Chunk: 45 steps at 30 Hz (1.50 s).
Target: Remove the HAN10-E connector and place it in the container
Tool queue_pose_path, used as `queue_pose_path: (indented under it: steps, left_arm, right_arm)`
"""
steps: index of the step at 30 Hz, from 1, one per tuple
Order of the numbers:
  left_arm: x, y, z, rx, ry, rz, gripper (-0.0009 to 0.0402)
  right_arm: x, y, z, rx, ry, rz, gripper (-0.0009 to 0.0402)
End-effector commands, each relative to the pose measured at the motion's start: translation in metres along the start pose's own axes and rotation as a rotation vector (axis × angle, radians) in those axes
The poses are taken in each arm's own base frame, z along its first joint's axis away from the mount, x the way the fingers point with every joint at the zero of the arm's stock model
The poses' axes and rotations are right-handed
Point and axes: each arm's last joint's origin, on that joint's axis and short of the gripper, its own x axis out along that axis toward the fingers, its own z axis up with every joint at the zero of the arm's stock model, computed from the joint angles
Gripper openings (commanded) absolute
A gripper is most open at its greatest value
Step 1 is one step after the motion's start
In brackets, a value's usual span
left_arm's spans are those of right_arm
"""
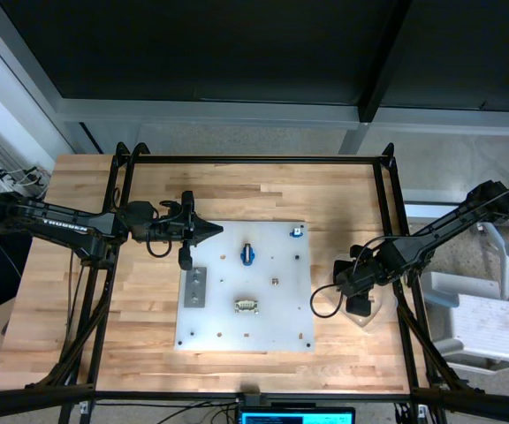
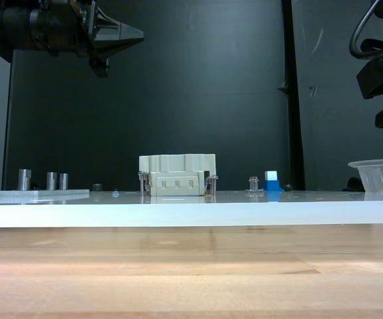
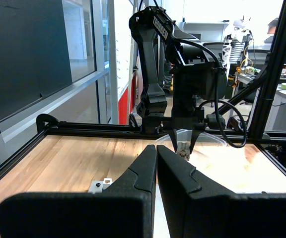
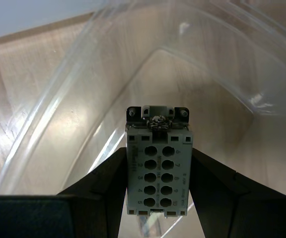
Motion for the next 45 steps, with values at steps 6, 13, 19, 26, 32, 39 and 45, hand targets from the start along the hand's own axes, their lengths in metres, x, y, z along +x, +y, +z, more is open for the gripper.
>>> queue_pose_path:
  steps: [6,13,19,26,32,39,45]
  left_arm:
    - [0.0,0.0,0.0,0.0,-0.001,0.0,0.0]
    - [0.0,0.0,0.0,0.0,0.0,0.0,0.0]
    - [0.0,0.0,0.0,0.0,0.0,0.0,0.0]
    - [0.0,0.0,0.0,0.0,0.0,0.0,0.0]
    - [0.0,0.0,0.0,0.0,0.0,0.0,0.0]
    - [0.0,0.0,0.0,0.0,0.0,0.0,0.0]
    - [0.0,0.0,0.0,0.0,0.0,0.0,0.0]
  right_arm:
    - [0.0,0.001,0.001,0.018,-0.008,0.007,0.0234]
    - [-0.001,0.002,0.001,0.032,-0.007,0.011,0.0277]
    - [-0.01,0.004,0.005,0.03,-0.01,0.013,0.0269]
    - [-0.035,0.009,0.012,0.028,-0.008,0.008,0.0254]
    - [-0.049,0.009,0.012,0.023,0.003,-0.001,0.0254]
    - [-0.051,0.009,0.012,0.031,0.0,0.004,0.0254]
    - [-0.051,0.01,0.012,0.035,0.0,0.004,0.0254]
